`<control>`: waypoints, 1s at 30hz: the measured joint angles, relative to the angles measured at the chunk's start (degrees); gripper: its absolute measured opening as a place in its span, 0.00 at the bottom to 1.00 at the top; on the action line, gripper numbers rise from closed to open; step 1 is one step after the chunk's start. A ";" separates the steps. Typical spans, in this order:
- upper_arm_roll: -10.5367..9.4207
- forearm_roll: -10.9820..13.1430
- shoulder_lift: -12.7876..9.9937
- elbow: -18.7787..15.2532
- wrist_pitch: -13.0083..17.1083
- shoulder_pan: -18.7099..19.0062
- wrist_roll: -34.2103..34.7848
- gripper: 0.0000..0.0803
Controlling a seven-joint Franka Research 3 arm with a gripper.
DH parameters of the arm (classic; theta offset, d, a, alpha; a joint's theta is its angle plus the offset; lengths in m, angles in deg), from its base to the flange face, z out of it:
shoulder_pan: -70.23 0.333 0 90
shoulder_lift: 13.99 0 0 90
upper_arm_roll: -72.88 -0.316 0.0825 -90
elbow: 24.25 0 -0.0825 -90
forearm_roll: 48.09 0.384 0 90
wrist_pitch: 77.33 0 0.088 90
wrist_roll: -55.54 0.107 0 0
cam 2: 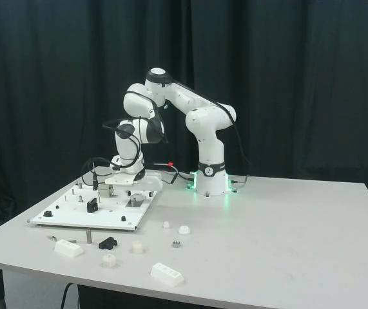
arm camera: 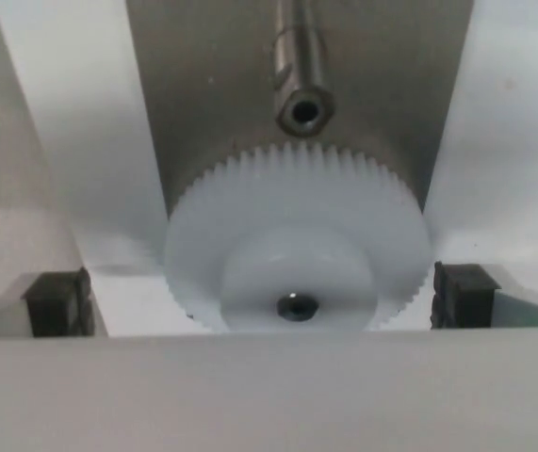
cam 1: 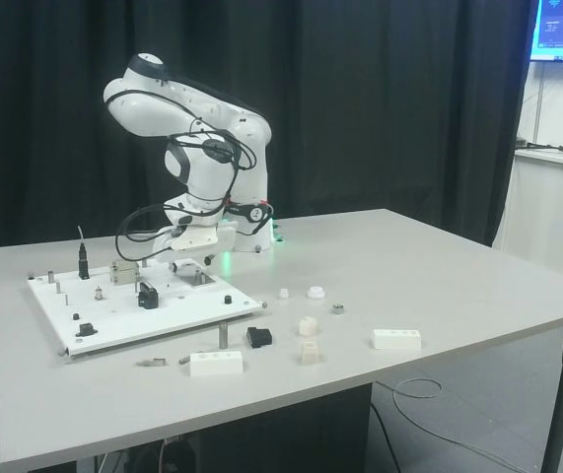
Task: Remove large gear.
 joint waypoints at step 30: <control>0.91 -1.48 0.01 0.00 1.20 0.00 0.00 1.00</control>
